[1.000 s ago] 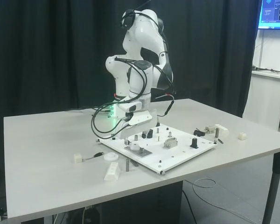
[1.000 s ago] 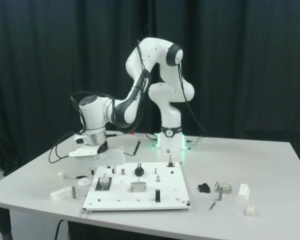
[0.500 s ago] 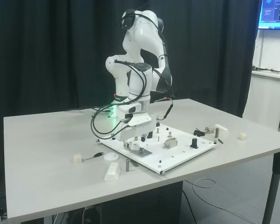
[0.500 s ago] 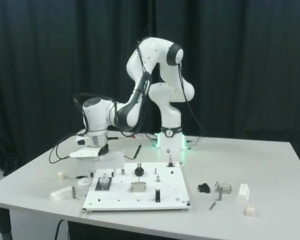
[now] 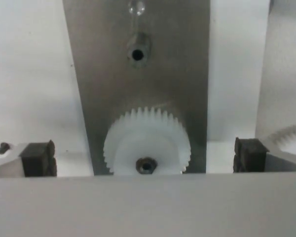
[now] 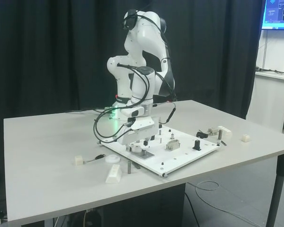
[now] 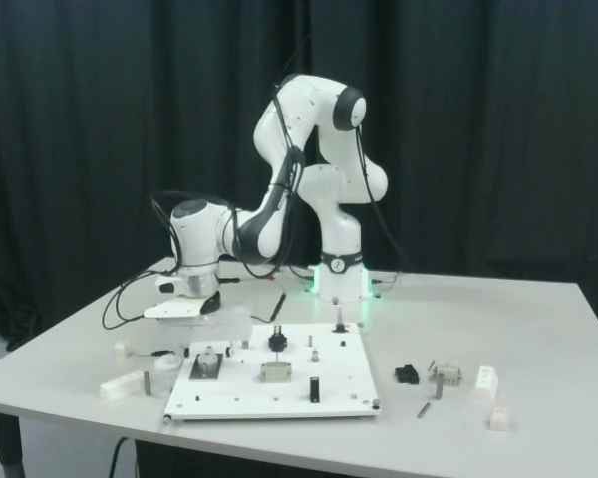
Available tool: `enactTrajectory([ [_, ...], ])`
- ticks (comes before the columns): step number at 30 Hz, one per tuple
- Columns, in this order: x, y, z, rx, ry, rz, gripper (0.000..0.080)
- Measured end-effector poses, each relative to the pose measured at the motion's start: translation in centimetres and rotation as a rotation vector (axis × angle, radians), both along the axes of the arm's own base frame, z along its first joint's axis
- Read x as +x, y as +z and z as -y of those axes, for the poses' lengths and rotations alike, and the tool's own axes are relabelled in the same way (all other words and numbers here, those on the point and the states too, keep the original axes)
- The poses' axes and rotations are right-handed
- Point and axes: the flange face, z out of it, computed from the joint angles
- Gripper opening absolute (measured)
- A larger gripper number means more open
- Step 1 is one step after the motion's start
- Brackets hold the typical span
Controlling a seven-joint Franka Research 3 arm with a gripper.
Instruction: Remove medium gear.
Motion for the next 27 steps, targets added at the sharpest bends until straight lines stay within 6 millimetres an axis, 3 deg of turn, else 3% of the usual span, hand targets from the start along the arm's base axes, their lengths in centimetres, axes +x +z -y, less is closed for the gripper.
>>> enactTrajectory([
  [17, -0.27, -0.47, -0.19, -0.004, 0.002, 0.004, 0.08],
  [18, -0.27, -0.49, -0.2, -0.005, 0.003, 0.005, 0.0707],
  [23, -0.33, -0.63, -0.3, -0.007, 0.004, 0.01, 0.0707],
  [24, -0.34, -0.66, -0.31, -0.008, 0.004, 0.011, 0.053],
  [27, -0.34, -0.71, -0.18, -0.015, 0.004, 0.022, 0.053],
])
